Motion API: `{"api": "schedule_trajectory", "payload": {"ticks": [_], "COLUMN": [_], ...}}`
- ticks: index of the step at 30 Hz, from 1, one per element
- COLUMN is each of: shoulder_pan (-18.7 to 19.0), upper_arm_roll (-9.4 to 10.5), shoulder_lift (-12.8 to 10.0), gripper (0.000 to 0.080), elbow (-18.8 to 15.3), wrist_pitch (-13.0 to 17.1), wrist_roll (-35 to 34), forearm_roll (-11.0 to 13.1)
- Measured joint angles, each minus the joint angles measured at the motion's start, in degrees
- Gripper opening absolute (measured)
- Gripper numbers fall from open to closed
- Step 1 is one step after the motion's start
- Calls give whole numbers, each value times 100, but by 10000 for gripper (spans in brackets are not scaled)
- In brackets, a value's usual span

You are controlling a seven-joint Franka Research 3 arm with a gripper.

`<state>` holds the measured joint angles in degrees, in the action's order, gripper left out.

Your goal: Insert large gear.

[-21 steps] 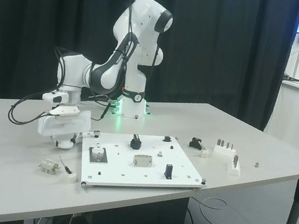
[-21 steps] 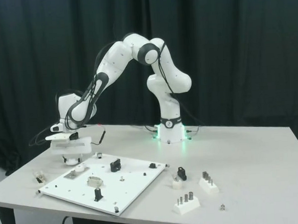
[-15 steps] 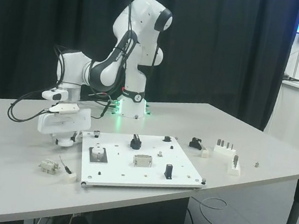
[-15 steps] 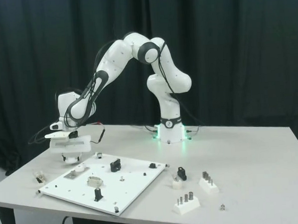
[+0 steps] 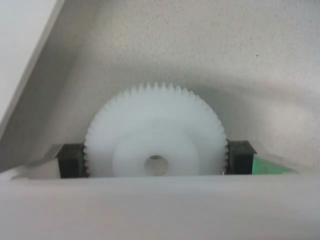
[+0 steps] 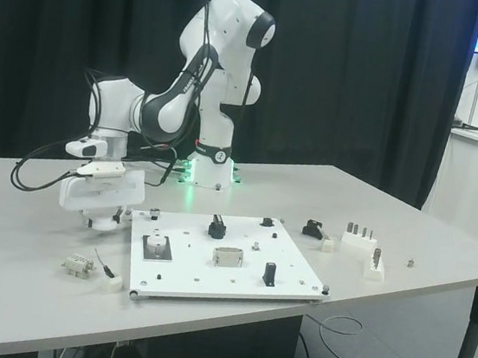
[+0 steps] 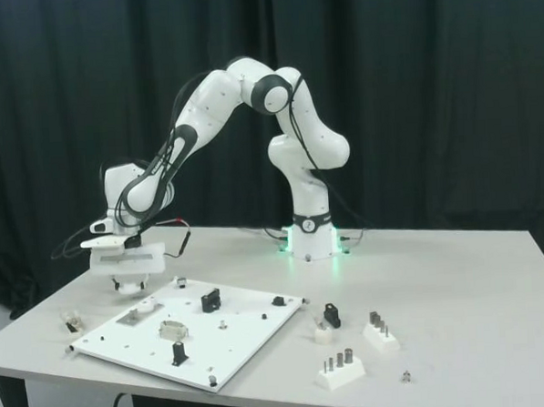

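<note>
Since the earlier frames, my end effector (image 6: 104, 222) has risen a little above the grey bench (image 6: 36, 198) and now hangs clear of it, just beside the far left corner of the white assembly board (image 6: 219, 268). My arm (image 7: 208, 111) reaches down from its base (image 7: 312, 242), where a green light glows.

Wrist view — my end effector (image 5: 156, 159) is closed on the large gear (image 5: 155, 132): the white toothed wheel sits flat between my two black fingertips (image 5: 70, 160), one pressed against each side of its rim, its centre hole visible. Bare bench surface lies beneath it, with an edge of the board at one corner.

Room views — the gear shows as a pale disc under my end effector (image 7: 128, 285), well above the bench. On the board stand a white round fixture on a plate (image 6: 157, 246), a grey housing (image 6: 228, 255) and several black blocks (image 6: 269, 274). Off the board, a small connector (image 6: 77, 266) lies near its left front corner; white peg holders (image 6: 360, 238) sit on the right part of the bench.
</note>
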<state>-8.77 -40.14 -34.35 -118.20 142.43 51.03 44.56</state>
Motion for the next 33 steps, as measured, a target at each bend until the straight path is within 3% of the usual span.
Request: {"api": "schedule_trajectory", "payload": {"ticks": [19, 33], "shoulder_pan": [28, 128], "upper_arm_roll": [-11, -10], "shoulder_lift": [90, 190], "gripper": [596, 596], "elbow": [34, 233], "wrist_pitch": [-144, -392], "wrist_roll": [-177, -1113], "forearm_roll": [-3, -19]}}
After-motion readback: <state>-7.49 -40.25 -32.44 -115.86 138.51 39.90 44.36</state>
